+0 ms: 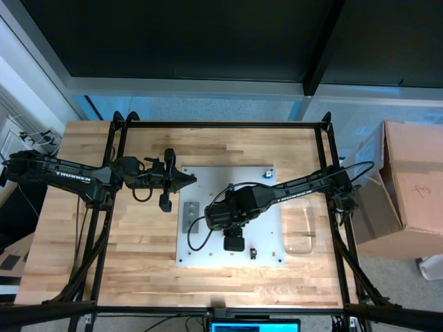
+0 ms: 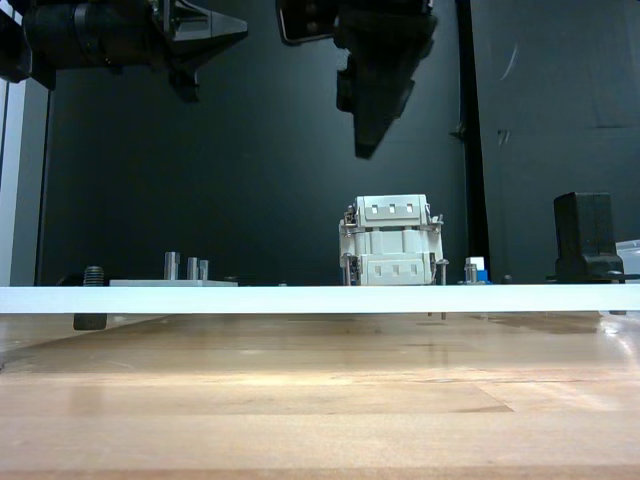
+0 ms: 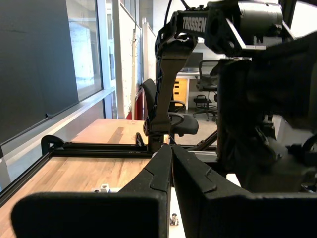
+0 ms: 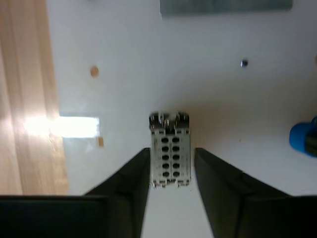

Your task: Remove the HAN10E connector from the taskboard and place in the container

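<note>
White capitals spell "TROSSEN" along the left arm [image 1: 71, 177], at the left of the high view. The same word shows on the right arm [image 3: 200, 23] in the left wrist view. A red scrawl [image 1: 419, 188] on the cardboard box [image 1: 408, 159] at the right edge cannot be read.

The HAN10E connector [image 2: 391, 241] stands upright in its seat on the white taskboard [image 1: 208, 252], just right of centre in the low view. The right gripper [image 2: 366, 140] hangs directly above it, with a gap between the two. The right wrist view shows its jaws apart, one to each side of the connector's two rows of pin holes. In the high view this gripper covers the connector entirely.

The left gripper [image 1: 188, 179] sits over the taskboard's upper left corner, pointing right, with its jaws together and the tips meeting. In the low view both grippers are cut off by the top edge.

The clear container [image 1: 298, 252] lies on the worktop [image 1: 145, 242] just beside the taskboard's right edge, and its outline is faint. A black block [image 2: 585, 238] stands at the right of the low view, and I cannot tell what it is. A lit screen [image 1: 254, 325] is cropped by the bottom edge.
</note>
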### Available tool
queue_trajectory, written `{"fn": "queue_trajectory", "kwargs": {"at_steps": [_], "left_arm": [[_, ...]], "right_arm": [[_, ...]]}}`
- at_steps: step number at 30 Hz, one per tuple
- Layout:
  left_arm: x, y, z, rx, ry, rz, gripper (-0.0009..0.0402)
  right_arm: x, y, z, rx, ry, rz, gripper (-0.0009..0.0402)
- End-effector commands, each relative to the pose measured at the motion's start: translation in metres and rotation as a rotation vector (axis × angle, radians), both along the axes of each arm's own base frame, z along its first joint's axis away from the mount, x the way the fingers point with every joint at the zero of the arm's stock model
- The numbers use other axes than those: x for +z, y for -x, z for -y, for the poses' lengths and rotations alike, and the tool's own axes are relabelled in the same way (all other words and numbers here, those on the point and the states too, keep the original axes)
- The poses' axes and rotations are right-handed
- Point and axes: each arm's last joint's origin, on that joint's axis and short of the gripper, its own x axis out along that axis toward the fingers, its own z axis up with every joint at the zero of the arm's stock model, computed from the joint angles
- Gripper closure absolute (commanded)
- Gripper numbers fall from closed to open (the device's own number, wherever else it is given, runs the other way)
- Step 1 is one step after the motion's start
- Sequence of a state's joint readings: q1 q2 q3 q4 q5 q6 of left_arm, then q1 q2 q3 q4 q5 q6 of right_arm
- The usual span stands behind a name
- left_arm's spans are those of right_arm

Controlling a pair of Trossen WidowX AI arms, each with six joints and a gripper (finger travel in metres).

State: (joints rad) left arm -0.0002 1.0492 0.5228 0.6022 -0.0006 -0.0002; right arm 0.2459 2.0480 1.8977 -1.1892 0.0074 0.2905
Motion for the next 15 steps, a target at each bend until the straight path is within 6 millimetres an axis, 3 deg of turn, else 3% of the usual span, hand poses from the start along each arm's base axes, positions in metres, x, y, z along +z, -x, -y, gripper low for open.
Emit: {"fn": "queue_trajectory", "kwargs": {"at_steps": [1,8,15], "left_arm": [[0.000,0.000,0.000,0.000,0.000,0.000,0.0393],[0.000,0.000,0.000,0.000,0.000,0.000,0.0393],[0.000,0.000,0.000,0.000,0.000,0.000,0.0393]], "right_arm": [[-0.009,-0.002,-0.001,0.004,0.008,-0.027,0.0192],[-0.029,-0.008,-0.003,0.013,0.022,-0.071,0.0101],[-0.054,-0.015,-0.006,0.014,0.036,-0.129,0.0088]]}}
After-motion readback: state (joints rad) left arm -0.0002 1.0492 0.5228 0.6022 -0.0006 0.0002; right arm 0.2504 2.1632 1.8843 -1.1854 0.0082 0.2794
